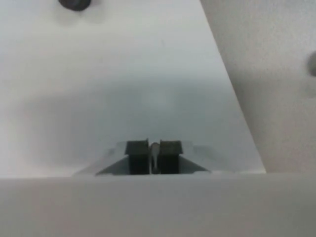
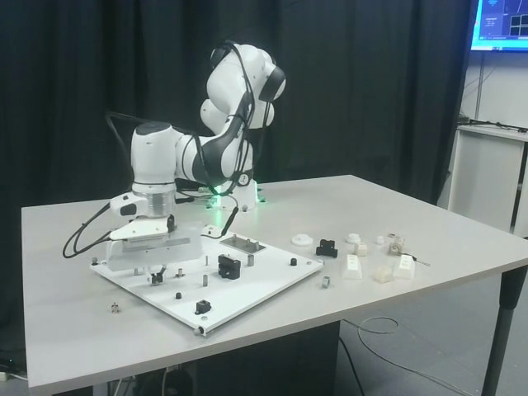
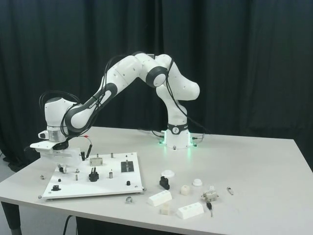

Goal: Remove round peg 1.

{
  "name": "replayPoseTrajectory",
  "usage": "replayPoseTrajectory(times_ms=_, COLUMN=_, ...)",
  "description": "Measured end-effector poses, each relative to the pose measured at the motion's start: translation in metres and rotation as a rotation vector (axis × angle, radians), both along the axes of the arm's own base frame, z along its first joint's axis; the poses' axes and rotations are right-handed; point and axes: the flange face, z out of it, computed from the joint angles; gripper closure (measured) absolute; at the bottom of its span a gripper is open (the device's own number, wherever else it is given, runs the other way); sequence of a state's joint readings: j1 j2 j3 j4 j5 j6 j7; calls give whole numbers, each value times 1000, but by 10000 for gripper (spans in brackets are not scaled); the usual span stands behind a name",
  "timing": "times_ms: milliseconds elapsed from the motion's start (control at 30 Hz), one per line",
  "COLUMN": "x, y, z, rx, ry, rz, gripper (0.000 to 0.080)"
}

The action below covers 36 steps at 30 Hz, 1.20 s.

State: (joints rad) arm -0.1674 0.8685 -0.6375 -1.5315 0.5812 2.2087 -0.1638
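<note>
The black two-fingered gripper is pinching a thin grey round peg between nearly closed fingers, hovering low over the flat white board's nine-o'clock edge.

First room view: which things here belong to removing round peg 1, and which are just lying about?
Job in hand: pincer, shut on the thin round peg; white board under it.

Lying about on the grey table: white blocks, black clip, white disc, small metal part beside the board.
</note>
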Motion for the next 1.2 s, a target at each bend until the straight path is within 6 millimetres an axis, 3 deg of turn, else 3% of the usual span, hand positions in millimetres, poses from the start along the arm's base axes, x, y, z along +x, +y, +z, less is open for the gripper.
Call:
replayPoseTrajectory(times_ms=33, x=0, y=0, z=0, rx=0, ry=-1, rz=-1, gripper=648)
replayPoseTrajectory(times_ms=67, x=1, y=0, z=1, rx=-1, ry=-1, rz=-3, gripper=760)
replayPoseTrajectory(times_ms=633, x=-1, y=-1, z=5, rx=-5, ry=-6, rz=-8, gripper=785)
replayPoseTrajectory(times_ms=1200, x=-10, y=-7, z=62, rx=8, ry=-12, rz=-12, gripper=787)
